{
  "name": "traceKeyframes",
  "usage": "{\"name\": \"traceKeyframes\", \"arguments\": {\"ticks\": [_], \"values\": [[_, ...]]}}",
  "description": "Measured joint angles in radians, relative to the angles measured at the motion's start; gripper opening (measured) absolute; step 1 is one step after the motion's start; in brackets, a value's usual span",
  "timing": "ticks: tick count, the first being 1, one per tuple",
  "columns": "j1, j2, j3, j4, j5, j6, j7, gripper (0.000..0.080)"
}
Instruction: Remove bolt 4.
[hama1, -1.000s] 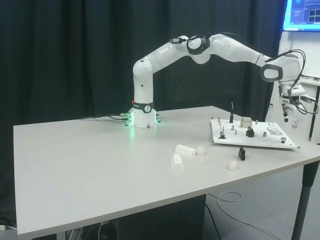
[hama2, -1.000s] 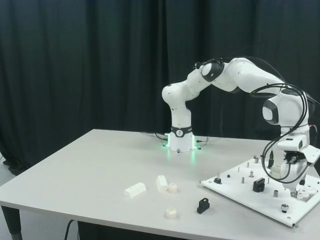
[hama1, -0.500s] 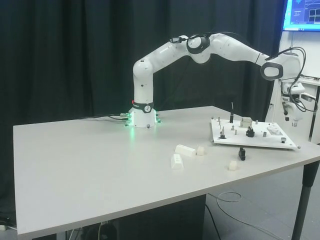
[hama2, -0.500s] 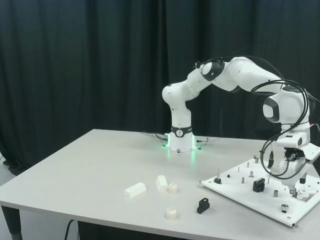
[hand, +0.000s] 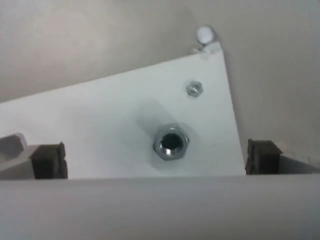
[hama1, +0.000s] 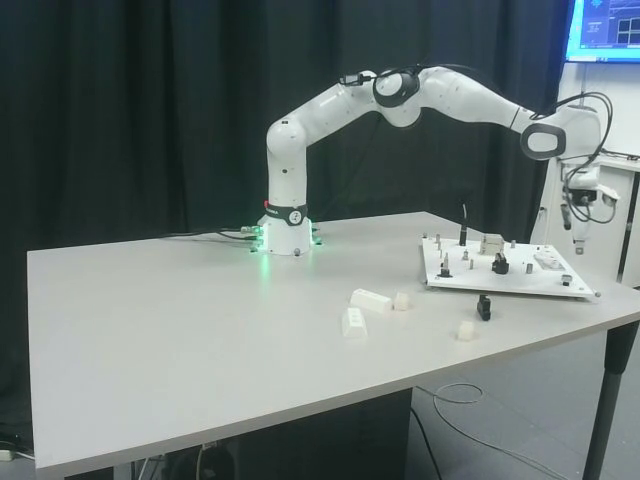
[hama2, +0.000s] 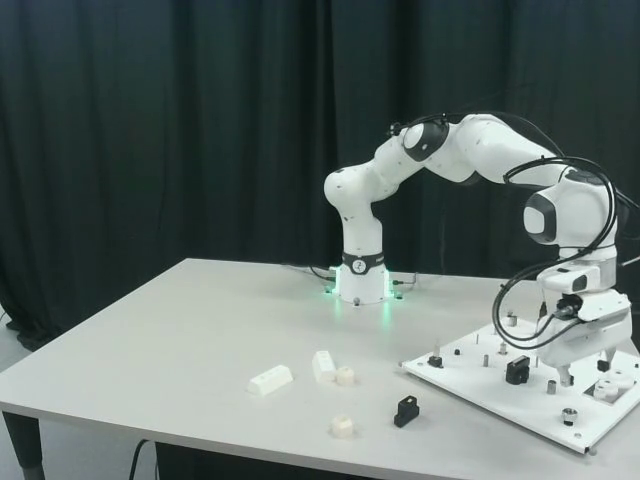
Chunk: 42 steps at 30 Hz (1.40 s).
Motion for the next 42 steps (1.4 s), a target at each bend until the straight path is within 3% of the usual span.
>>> {"name": "traceKeyframes", "arguments": {"ticks": [18,29,42], "values": [[0.0,0.006,-0.004,-0.015,-0.052,-0.005,0.44,0.08],[0.0,0.016,-0.006,-0.016,-0.062,-0.005,0.775,0.08],[0.0,0.026,-0.003,-0.016,-0.063,-0.011,1.041,0.08]]}}
